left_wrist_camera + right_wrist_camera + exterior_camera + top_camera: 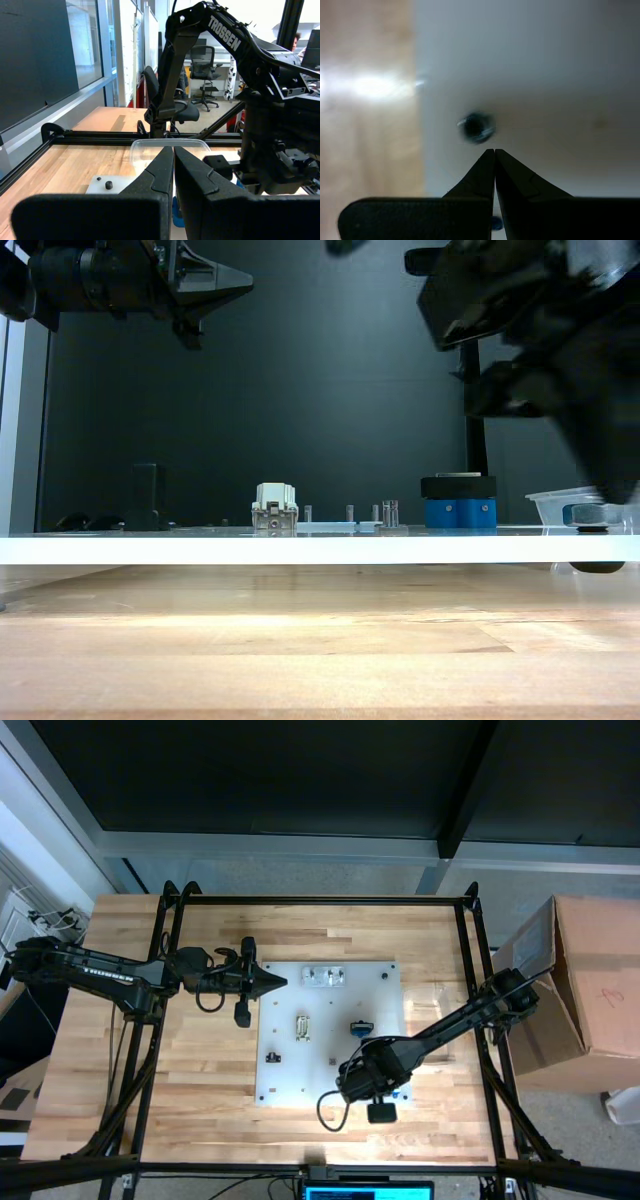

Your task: Pick the M12 nut and place it on its threads and fasten

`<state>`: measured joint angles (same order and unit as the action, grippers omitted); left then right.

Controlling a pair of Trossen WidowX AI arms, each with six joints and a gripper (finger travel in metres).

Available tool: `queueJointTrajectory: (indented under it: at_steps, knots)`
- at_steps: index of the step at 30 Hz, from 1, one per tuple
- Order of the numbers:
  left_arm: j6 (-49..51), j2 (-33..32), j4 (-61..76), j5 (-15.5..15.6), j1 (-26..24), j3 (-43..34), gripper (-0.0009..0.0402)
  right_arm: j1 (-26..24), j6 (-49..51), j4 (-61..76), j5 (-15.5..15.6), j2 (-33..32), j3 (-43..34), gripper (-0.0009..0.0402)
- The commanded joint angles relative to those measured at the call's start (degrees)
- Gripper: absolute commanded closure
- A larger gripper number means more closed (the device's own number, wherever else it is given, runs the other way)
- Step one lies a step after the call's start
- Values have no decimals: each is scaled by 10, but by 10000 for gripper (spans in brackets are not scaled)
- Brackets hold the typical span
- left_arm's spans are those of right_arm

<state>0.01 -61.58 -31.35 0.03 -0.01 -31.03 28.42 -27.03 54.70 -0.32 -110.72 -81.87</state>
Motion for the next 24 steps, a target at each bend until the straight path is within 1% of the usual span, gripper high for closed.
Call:
queueJointTrajectory:
  at_steps: [1, 6, 7, 8, 10, 13, 14, 15, 16, 18, 21, 24]
  knots:
    - [0, 0, 0, 0, 0, 0, 393, 1, -38, -1, -65, 0, 0, 393]
    - [0, 0, 0, 0, 0, 0, 393, 1, -41, -8, -59, -6, 0, 393]
    - [0, 0, 0, 0, 0, 0, 393, 1, -41, -12, -51, -7, 1, 393]
    - [0, 0, 0, 0, 0, 0, 393, 1, -40, -17, -30, -7, 2, 393]
    - [0, 0, 0, 0, 0, 0, 393, 1, -35, -22, 26, -7, 5, 393]
    - [0, 0, 0, 0, 0, 0, 393, 1, -10, -20, 133, -6, 5, 393]
    - [0, 0, 0, 0, 0, 0, 393, 1, -4, -17, 155, -6, 5, 393]
    - [0, 0, 0, 0, 0, 0, 393, 1, 2, -12, 162, -5, 5, 393]
    - [0, 0, 0, 0, 0, 0, 393, 2, 5, -7, 160, -3, 4, 393]
    - [0, 0, 0, 0, 0, 0, 393, 2, 3, -4, 128, -2, 3, 393]
    - [0, 0, 0, 0, 0, 0, 393, 2, 0, -1, 55, -2, 3, 393]
    - [0, 0, 0, 0, 0, 0, 393, 2, -19, -1, -5, -2, 3, 393]
